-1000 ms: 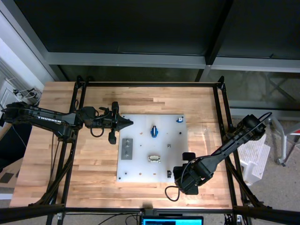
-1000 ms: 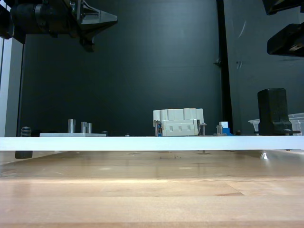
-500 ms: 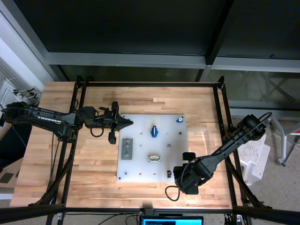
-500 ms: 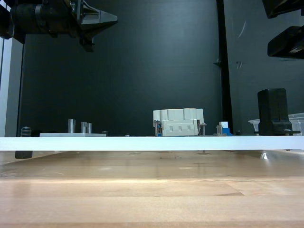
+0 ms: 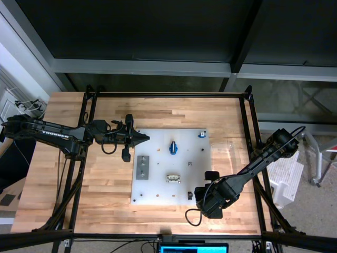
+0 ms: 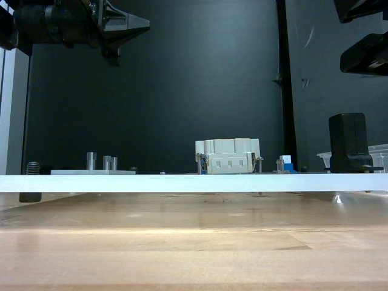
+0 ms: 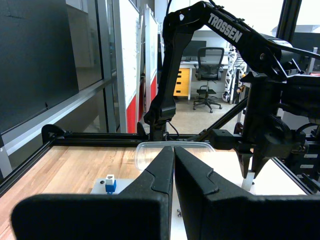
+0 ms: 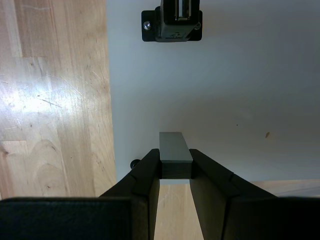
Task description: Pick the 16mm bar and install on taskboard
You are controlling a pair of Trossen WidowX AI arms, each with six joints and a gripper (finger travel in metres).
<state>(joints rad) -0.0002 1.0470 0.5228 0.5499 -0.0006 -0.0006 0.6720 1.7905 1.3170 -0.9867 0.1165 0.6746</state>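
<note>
The right jaws are clamped on the 16mm bar [image 8: 175, 154], pinching it between their tips and holding it above the taskboard [image 8: 225, 75], at the board's 5 o'clock corner in the high view, with bare bench [image 8: 50, 100] just beside. The bar is small and smooth, so we judge that a jolt could tip it in the grip or drop it. From this corner it could roll off the board onto the bench. A tilted bar would also jam at the mouth of its hole instead of seating. The black connector block [image 8: 172, 22] stands at 12 o'clock from the bar, and a low sweep forward would strike it. If the socket lies in the grey metal block [image 5: 142, 167] near 9 o'clock, we see a clash risk: the left jaws, closed on nothing, hang over the board's 10 o'clock edge.
</note>
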